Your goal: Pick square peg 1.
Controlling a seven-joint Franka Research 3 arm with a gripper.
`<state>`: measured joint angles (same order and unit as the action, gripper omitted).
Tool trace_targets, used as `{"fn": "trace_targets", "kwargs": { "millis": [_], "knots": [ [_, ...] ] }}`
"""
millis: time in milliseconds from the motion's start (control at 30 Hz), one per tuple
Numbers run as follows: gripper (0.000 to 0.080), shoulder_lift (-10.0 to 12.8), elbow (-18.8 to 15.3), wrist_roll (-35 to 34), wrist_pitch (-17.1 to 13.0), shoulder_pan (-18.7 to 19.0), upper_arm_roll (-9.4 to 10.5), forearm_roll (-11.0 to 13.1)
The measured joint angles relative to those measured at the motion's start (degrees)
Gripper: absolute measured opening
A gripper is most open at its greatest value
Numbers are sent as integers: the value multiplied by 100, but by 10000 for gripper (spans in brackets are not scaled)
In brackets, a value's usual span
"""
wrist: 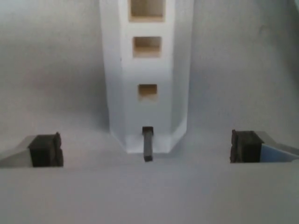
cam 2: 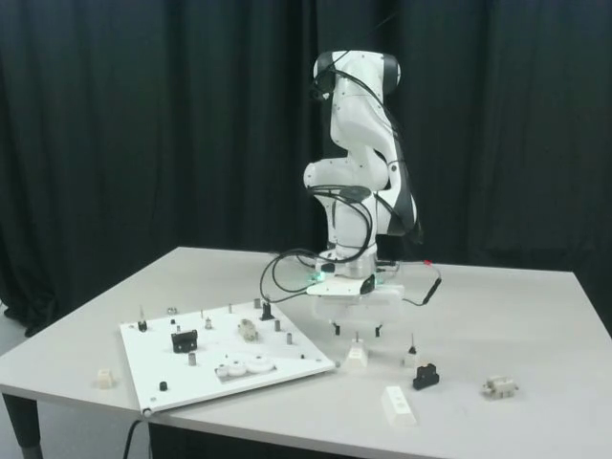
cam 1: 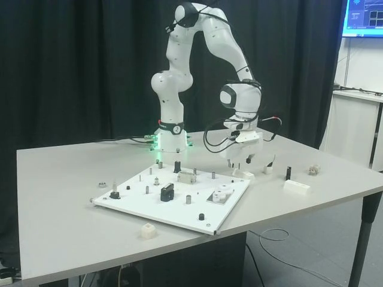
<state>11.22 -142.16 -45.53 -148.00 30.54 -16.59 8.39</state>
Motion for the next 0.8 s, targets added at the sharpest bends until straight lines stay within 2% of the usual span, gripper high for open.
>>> {"fn": "trace_targets", "kwargs": {
  "millis": [233, 400, 433, 567, 600, 800],
  "knots": [
    [800, 167, -10, 0, -150, 0, 62, 0],
    [800, 204, -10, 0, -161, 0, 92, -19],
    [680, 204, -10, 0, -161, -1, 95, -28],
    [680, 202, -9, 1, -155, -5, 98, -98],
    [508, 201, -9, 1, -152, -6, 98, -111],
    [508, 182, -8, 0, -113, -14, 98, -131]
  ]
}}
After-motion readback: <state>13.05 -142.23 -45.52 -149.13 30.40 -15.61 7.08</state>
